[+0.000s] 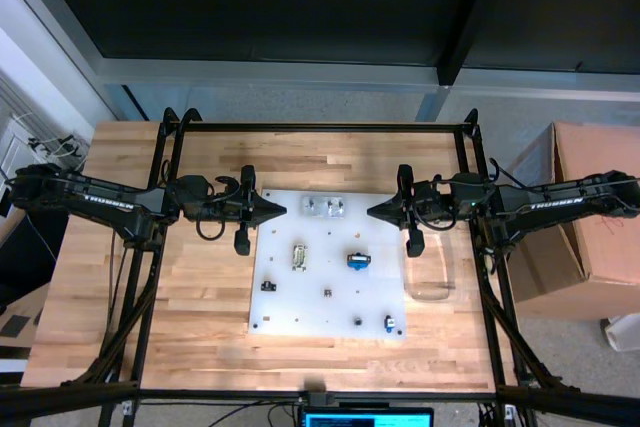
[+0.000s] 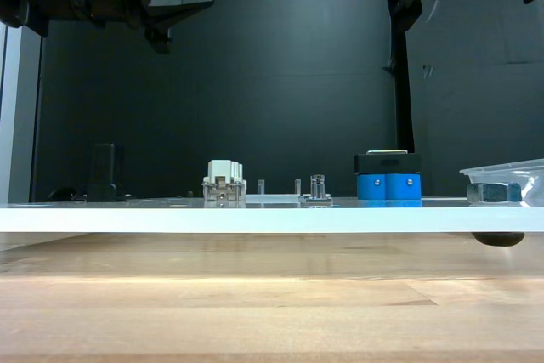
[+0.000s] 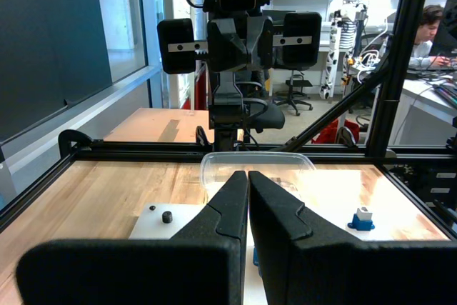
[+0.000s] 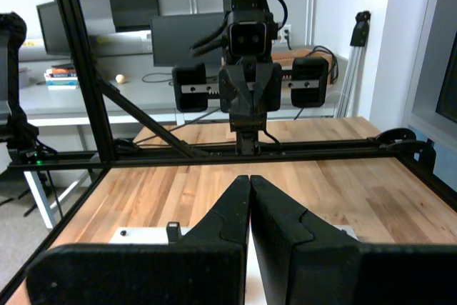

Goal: Pick the M12 nut and place it on its threads and fasten

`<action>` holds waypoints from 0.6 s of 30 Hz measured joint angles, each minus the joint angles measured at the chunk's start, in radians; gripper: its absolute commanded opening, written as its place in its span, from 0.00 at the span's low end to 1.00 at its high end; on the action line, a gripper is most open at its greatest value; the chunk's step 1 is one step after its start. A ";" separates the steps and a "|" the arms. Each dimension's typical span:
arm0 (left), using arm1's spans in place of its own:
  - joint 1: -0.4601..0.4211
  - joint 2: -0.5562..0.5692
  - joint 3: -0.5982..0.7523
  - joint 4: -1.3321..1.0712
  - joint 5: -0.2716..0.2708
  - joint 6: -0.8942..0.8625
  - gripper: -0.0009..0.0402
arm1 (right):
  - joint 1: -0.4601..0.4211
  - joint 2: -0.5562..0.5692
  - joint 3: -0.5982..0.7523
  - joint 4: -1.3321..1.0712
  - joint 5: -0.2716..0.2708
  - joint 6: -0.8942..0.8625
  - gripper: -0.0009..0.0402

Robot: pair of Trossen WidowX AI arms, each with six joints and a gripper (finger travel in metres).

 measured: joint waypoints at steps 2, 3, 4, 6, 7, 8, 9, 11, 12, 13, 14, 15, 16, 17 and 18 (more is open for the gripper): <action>0.000 0.000 0.000 0.000 0.000 0.000 0.02 | 0.000 0.000 -0.001 0.003 0.008 -0.017 0.02; 0.000 0.000 0.000 0.000 0.000 0.000 0.02 | -0.001 0.000 -0.005 0.008 0.009 -0.023 0.02; 0.000 0.000 0.000 0.000 0.000 0.000 0.02 | -0.003 0.000 -0.013 0.024 0.011 -0.025 0.02; 0.000 0.000 0.000 0.000 0.000 0.000 0.02 | -0.008 0.001 -0.042 0.088 0.010 -0.025 0.02; 0.000 0.000 0.000 0.000 0.000 0.000 0.02 | -0.010 0.001 -0.063 0.134 0.008 -0.026 0.02; 0.000 0.000 0.000 0.000 0.000 0.000 0.02 | -0.015 0.001 -0.085 0.178 0.008 -0.026 0.02; 0.000 0.000 0.000 0.000 0.000 0.000 0.02 | -0.021 0.001 -0.108 0.220 0.007 -0.026 0.02; 0.000 0.000 0.000 0.000 0.000 0.000 0.02 | -0.041 0.002 -0.140 0.262 0.007 -0.017 0.02; 0.000 0.000 0.000 0.000 0.000 0.000 0.02 | -0.054 0.002 -0.148 0.259 0.006 -0.013 0.02; 0.000 0.000 0.000 0.000 0.000 0.000 0.02 | -0.065 0.002 -0.152 0.249 0.005 -0.011 0.02; 0.000 0.000 0.000 0.000 0.000 0.000 0.02 | -0.075 0.002 -0.153 0.236 0.002 -0.012 0.02; 0.000 0.000 0.000 0.000 0.000 0.000 0.02 | -0.079 0.002 -0.153 0.229 -0.001 -0.012 0.02; 0.000 0.000 0.000 0.000 0.000 0.000 0.02 | -0.080 0.002 -0.153 0.227 -0.002 -0.012 0.02; 0.000 0.000 0.000 0.000 0.000 0.000 0.02 | -0.080 0.002 -0.151 0.226 -0.003 -0.012 0.02; 0.000 0.000 0.000 0.000 0.000 0.000 0.02 | -0.080 0.002 -0.149 0.224 -0.005 -0.012 0.02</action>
